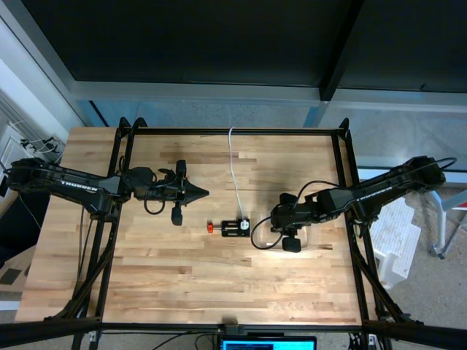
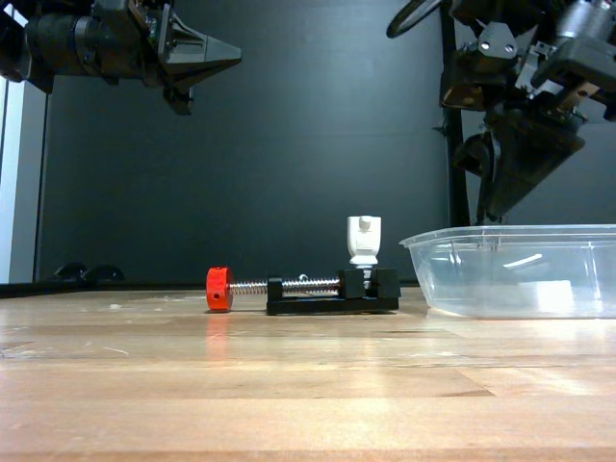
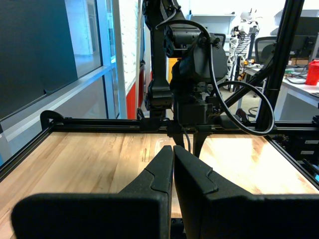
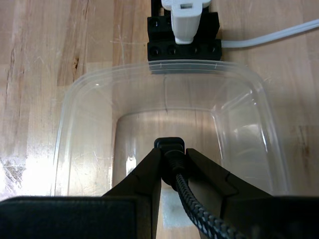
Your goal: Remove the power plug from the receptacle and place in the container
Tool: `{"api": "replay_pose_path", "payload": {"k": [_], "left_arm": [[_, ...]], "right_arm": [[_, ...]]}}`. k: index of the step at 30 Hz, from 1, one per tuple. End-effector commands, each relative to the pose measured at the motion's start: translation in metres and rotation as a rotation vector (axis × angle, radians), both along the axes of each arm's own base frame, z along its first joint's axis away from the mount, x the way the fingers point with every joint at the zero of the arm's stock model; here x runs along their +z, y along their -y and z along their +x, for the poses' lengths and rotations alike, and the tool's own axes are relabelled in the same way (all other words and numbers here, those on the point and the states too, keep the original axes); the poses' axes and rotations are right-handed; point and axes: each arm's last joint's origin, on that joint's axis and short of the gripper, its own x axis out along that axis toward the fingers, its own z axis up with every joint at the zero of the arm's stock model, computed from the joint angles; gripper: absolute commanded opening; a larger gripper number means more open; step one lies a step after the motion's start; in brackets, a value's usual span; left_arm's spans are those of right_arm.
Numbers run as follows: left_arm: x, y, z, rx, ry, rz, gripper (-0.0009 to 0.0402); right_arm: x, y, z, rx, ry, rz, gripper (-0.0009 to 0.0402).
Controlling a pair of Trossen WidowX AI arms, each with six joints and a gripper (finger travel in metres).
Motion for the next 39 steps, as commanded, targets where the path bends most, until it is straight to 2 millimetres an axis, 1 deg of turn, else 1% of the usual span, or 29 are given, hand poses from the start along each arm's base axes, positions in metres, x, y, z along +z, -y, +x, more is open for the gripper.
{"api": "replay_pose_path", "payload": {"k": [1,5,8,17,21,24,30,35,39], "left_arm": [[0.0,0.0,0.0,0.0,0.0,0.0,0.0],[0.0,0.0,0.0,0.0,0.0,0.0,0.0],[0.0,0.0,0.0,0.0,0.0,0.0,0.0],[0.0,0.0,0.0,0.0,0.0,0.0,0.0],[0.0,0.0,0.0,0.0,0.0,0.0,0.0],[0.0,0.0,0.0,0.0,0.0,0.0,0.0],[0.0,0.0,0.0,0.0,0.0,0.0,0.0],[0.0,0.0,0.0,0.0,0.0,0.0,0.0],[0.0,0.0,0.0,0.0,0.0,0.0,0.0]], "right_arm": [[-0.006,0.0,-0.003,0.0,0.008,0.002,0.0],[-0.012,0.0,-0.006,-0.012,0.014,0.014,0.0003],[-0.014,-0.001,-0.008,-0.009,0.011,0.015,0.0021],[-0.012,-0.002,-0.008,-0.005,0.023,0.018,0.0127],[-0.011,-0.002,-0.009,-0.004,0.028,0.019,0.0164],[-0.01,-0.002,-0.009,-0.003,0.032,0.02,0.0183],[-0.005,-0.001,-0.013,-0.003,0.04,0.022,0.0201],[0.004,0.001,-0.018,-0.003,0.069,0.031,0.02],[0.011,0.002,-0.024,-0.003,0.048,0.024,0.0199]]}}
